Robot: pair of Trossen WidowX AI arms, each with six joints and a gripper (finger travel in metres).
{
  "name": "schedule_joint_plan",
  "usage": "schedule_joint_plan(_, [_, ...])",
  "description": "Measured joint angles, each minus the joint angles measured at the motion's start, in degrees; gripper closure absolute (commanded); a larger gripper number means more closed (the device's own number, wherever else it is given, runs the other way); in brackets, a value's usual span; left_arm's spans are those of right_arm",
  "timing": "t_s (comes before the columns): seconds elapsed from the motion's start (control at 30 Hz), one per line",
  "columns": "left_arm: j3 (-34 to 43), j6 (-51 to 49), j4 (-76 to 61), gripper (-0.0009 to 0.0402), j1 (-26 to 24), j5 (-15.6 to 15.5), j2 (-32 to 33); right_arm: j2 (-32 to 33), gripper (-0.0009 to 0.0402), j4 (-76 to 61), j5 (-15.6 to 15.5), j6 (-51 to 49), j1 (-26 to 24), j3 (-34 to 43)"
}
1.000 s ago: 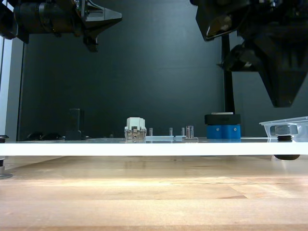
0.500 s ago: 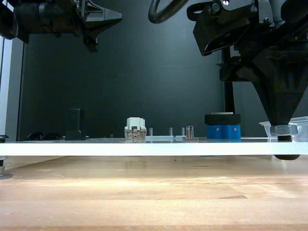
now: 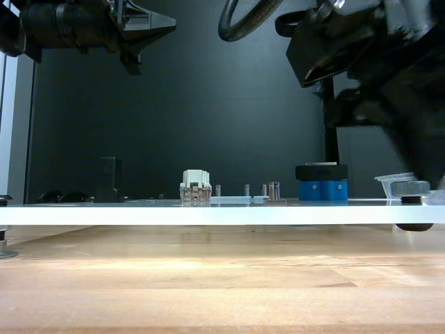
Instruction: Pick the M12 nut and place it on its threads and fasten
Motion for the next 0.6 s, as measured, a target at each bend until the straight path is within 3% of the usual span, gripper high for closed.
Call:
schedule_joint_plan(0.03, [0.0,0.0,0.0,0.0393,0.0,0.0,0.0,0.0,0.0393,0.3,-3.0,-1.1,0.0,0.0])
schedule_joint_plan(0.1, [0.0,0.0,0.0,0.0393,0.0,0.0,0.0,-0.2,0.0393,-0.2,-4.8,-3.0,0.0,0.0])
schedule_joint_plan(0.43, [0.0,0.0,0.0,0.0393,0.0,0.0,0.0,-1.2,0.0393,-3.5,10.0,-1.8,0.1,0.6])
schedule_joint_plan(0.6, [0.0,0.0,0.0,0.0393,0.0,0.0,0.0,-1.4,0.0393,-3.4,11.0,-1.8,0.0,0.6])
